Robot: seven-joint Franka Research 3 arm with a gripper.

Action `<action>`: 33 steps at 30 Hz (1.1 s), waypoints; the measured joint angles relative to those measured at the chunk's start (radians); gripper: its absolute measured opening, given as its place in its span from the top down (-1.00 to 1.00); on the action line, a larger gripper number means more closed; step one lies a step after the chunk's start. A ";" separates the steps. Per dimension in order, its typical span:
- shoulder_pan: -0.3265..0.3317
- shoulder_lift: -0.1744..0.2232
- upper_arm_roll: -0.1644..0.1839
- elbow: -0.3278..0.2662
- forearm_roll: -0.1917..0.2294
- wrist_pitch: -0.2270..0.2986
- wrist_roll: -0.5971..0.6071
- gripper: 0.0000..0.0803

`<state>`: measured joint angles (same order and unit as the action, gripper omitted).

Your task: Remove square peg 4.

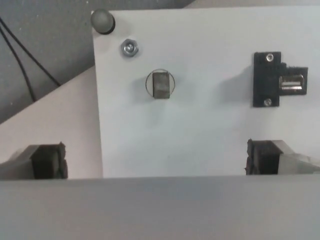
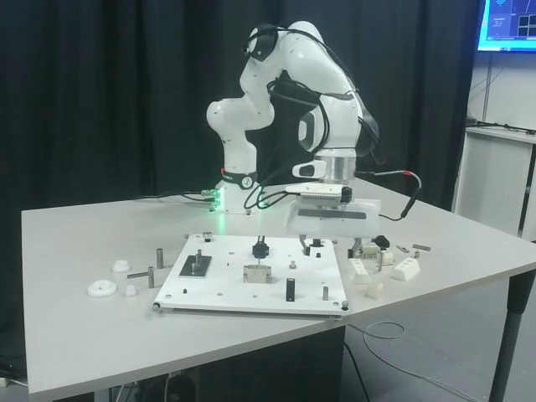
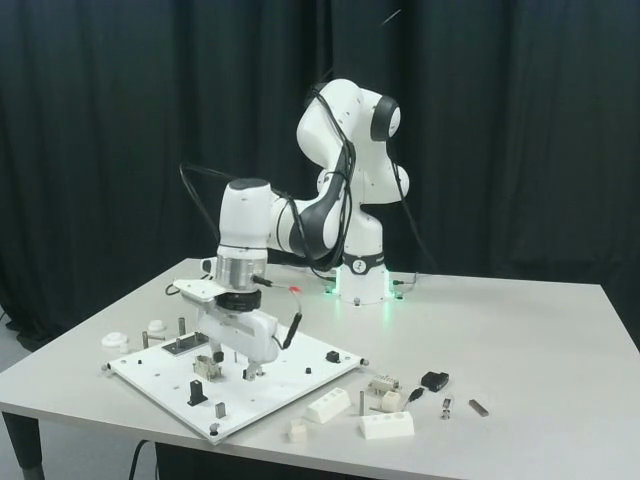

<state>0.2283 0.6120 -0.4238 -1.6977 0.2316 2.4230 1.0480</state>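
Square peg (image 1: 160,84) — grey, blocky, seated in round socket on flat white board (image 1: 200,130). Claw (image 1: 155,160) wide open, empty, black ribbed pads (image 1: 48,161). Black connector block (image 1: 278,80) nearby.

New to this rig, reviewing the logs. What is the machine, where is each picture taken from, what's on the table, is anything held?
A white robot arm is bolted to a grey table. Two pictures come from room cameras; the third looks down from the wrist past the gripper, which is open and holds nothing. It hovers over a white board carrying small fittings, among them a square peg standing in its hole and a black socket. Loose white blocks lie beside the board.
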 joint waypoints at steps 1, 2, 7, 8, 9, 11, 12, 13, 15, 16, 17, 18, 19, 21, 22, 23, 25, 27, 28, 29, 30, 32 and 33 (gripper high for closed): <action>-0.001 0.006 0.000 0.005 0.000 0.000 0.000 -0.99; -0.003 0.013 0.000 0.011 0.000 0.000 0.000 -0.99; -0.021 0.045 0.013 0.044 0.001 -0.001 0.000 -0.99; -0.028 0.052 0.017 0.053 0.001 -0.003 0.000 -0.99; -0.034 0.059 0.022 0.061 0.001 -0.006 0.000 -0.99; -0.048 0.072 0.031 0.079 0.001 -0.015 -0.001 -0.99; -0.056 0.078 0.036 0.089 0.001 -0.021 -0.003 -0.99; -0.063 0.084 0.041 0.098 0.001 -0.027 -0.007 -0.99; -0.078 0.096 0.051 0.119 0.001 -0.042 -0.018 -0.99; -0.085 0.101 0.055 0.130 0.001 -0.051 -0.022 -0.99; -0.093 0.106 0.061 0.141 0.001 -0.062 -0.025 -0.99; -0.100 0.111 0.065 0.151 0.001 -0.071 -0.027 -0.99; -0.107 0.115 0.070 0.162 0.001 -0.083 -0.029 -0.99; -0.119 0.124 0.077 0.184 0.001 -0.105 -0.034 -0.99; -0.124 0.128 0.080 0.194 0.002 -0.117 -0.036 -0.99; -0.128 0.131 0.083 0.204 0.002 -0.126 -0.038 -0.99; -0.137 0.139 0.087 0.223 0.004 -0.146 -0.040 -0.99; -0.143 0.146 0.091 0.242 0.005 -0.162 -0.040 -0.99; -0.146 0.150 0.091 0.250 0.006 -0.170 -0.040 -0.99; -0.147 0.153 0.091 0.259 0.007 -0.177 -0.040 -0.99; -0.149 0.157 0.091 0.267 0.009 -0.183 -0.039 -0.99; -0.153 0.164 0.091 0.282 0.013 -0.192 -0.038 -0.99; -0.154 0.168 0.091 0.288 0.013 -0.195 -0.037 -0.99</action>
<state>0.0740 0.7796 -0.3327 -1.4092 0.2450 2.2279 1.0108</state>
